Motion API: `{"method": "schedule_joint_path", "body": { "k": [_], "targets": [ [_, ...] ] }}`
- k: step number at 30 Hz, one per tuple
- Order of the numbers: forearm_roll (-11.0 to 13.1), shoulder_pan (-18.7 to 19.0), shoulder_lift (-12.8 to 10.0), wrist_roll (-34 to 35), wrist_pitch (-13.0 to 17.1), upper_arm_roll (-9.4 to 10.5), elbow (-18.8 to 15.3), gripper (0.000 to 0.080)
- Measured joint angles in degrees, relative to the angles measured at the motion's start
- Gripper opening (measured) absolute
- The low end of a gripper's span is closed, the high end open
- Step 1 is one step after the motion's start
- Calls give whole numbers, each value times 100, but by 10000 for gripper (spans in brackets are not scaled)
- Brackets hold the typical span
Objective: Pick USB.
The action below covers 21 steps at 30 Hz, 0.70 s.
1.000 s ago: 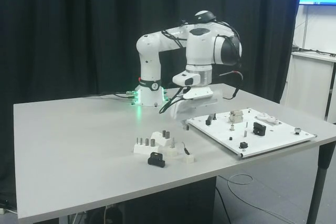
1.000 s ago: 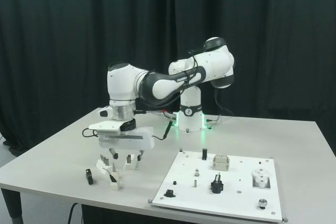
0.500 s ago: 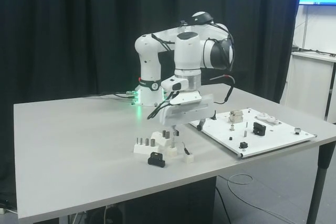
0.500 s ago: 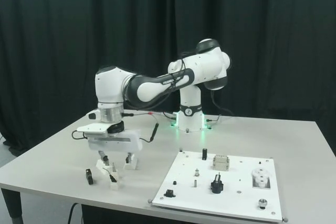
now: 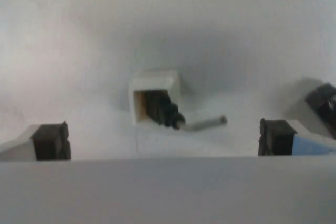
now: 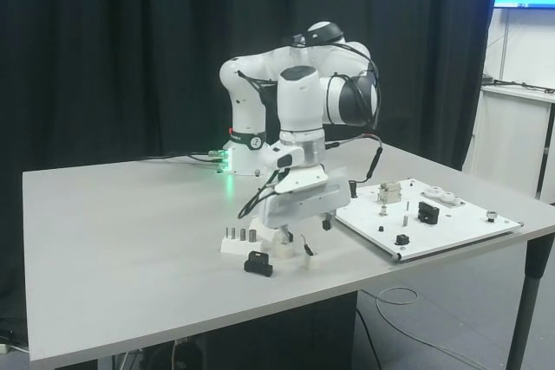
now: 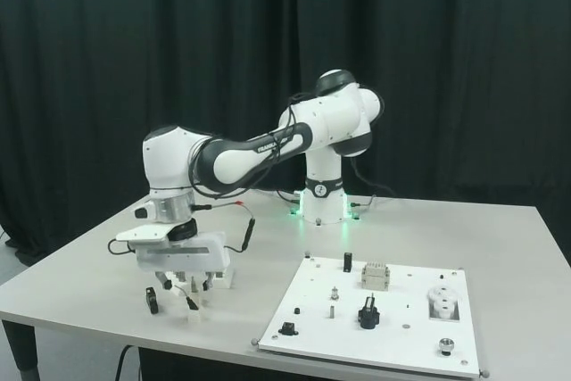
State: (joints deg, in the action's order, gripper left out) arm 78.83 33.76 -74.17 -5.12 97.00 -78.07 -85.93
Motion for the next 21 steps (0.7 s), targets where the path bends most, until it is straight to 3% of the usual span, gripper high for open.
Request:
{"method": "schedule_joint_path", "body": {
  "k": [9, 21],
  "targets": [
    [-132, -356, -2, -198, -109, 257, 420, 800],
    [-311, -628, 0, -193, -480, 348, 843, 800]
  ]
}}
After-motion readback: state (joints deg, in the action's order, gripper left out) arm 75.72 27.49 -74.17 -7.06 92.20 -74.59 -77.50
